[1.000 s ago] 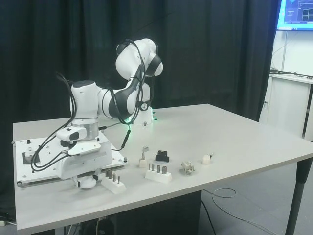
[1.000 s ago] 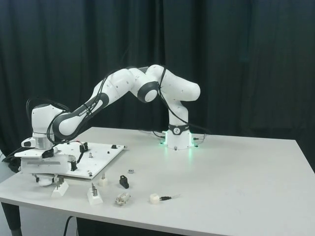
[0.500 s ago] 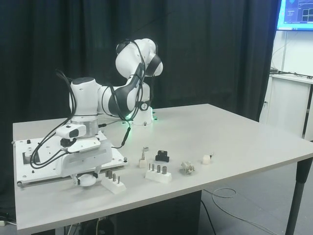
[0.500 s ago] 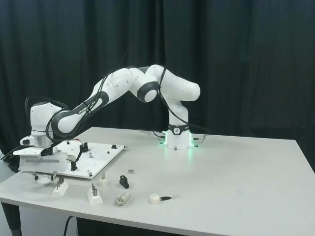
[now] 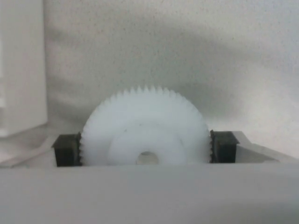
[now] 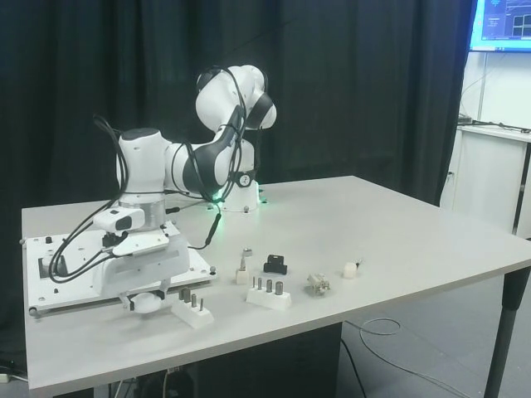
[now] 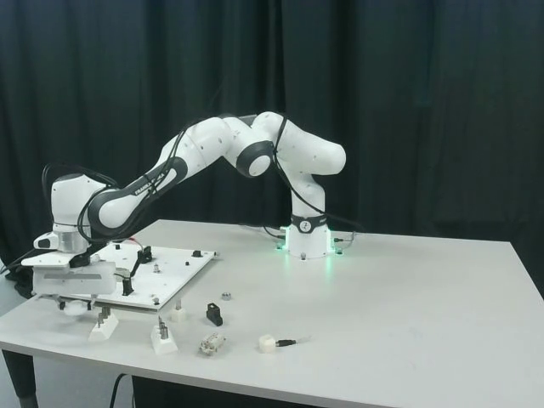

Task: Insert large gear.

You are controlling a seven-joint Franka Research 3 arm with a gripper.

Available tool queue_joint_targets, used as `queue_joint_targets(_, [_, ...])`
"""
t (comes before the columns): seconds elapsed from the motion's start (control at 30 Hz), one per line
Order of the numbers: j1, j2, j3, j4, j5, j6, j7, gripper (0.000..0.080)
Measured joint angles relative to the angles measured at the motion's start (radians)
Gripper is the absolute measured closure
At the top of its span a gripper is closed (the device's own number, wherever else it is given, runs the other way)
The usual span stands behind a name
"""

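One gear: large gear (image 5: 145, 133) — white, clamped between the gripper (image 5: 145, 148) fingers.
Left: insertion — not yet seated on the board (image 6: 75, 249).

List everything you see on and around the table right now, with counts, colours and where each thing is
Large gear: one, white, held between the jaws, just above the table near the board's front edge.
Assembly board: one, white, on the table end farthest from the arm's base.
Peg holders: two, white blocks with grey pegs, in front of the board.
Bracket: one, black, mid-table.
Small cylinder: one, white, near the front edge.
Table: one, grey.
Curtain: black, behind.
Arm: one, white, green light at its base.
Gripper: one, black pads, shut on the gear.
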Motion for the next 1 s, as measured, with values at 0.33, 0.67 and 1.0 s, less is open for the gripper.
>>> queue_joint_targets(0.33, [0.0,-0.003,-0.011,0.006,0.0,-0.013,0.003,0.0209])
queue_joint_targets(0.67, [0.0,-0.014,-0.055,0.006,-0.003,-0.055,0.002,0.0209])
queue_joint_targets(1.0, [-0.008,-0.027,-0.127,0.006,-0.013,-0.127,-0.022,0.0209])
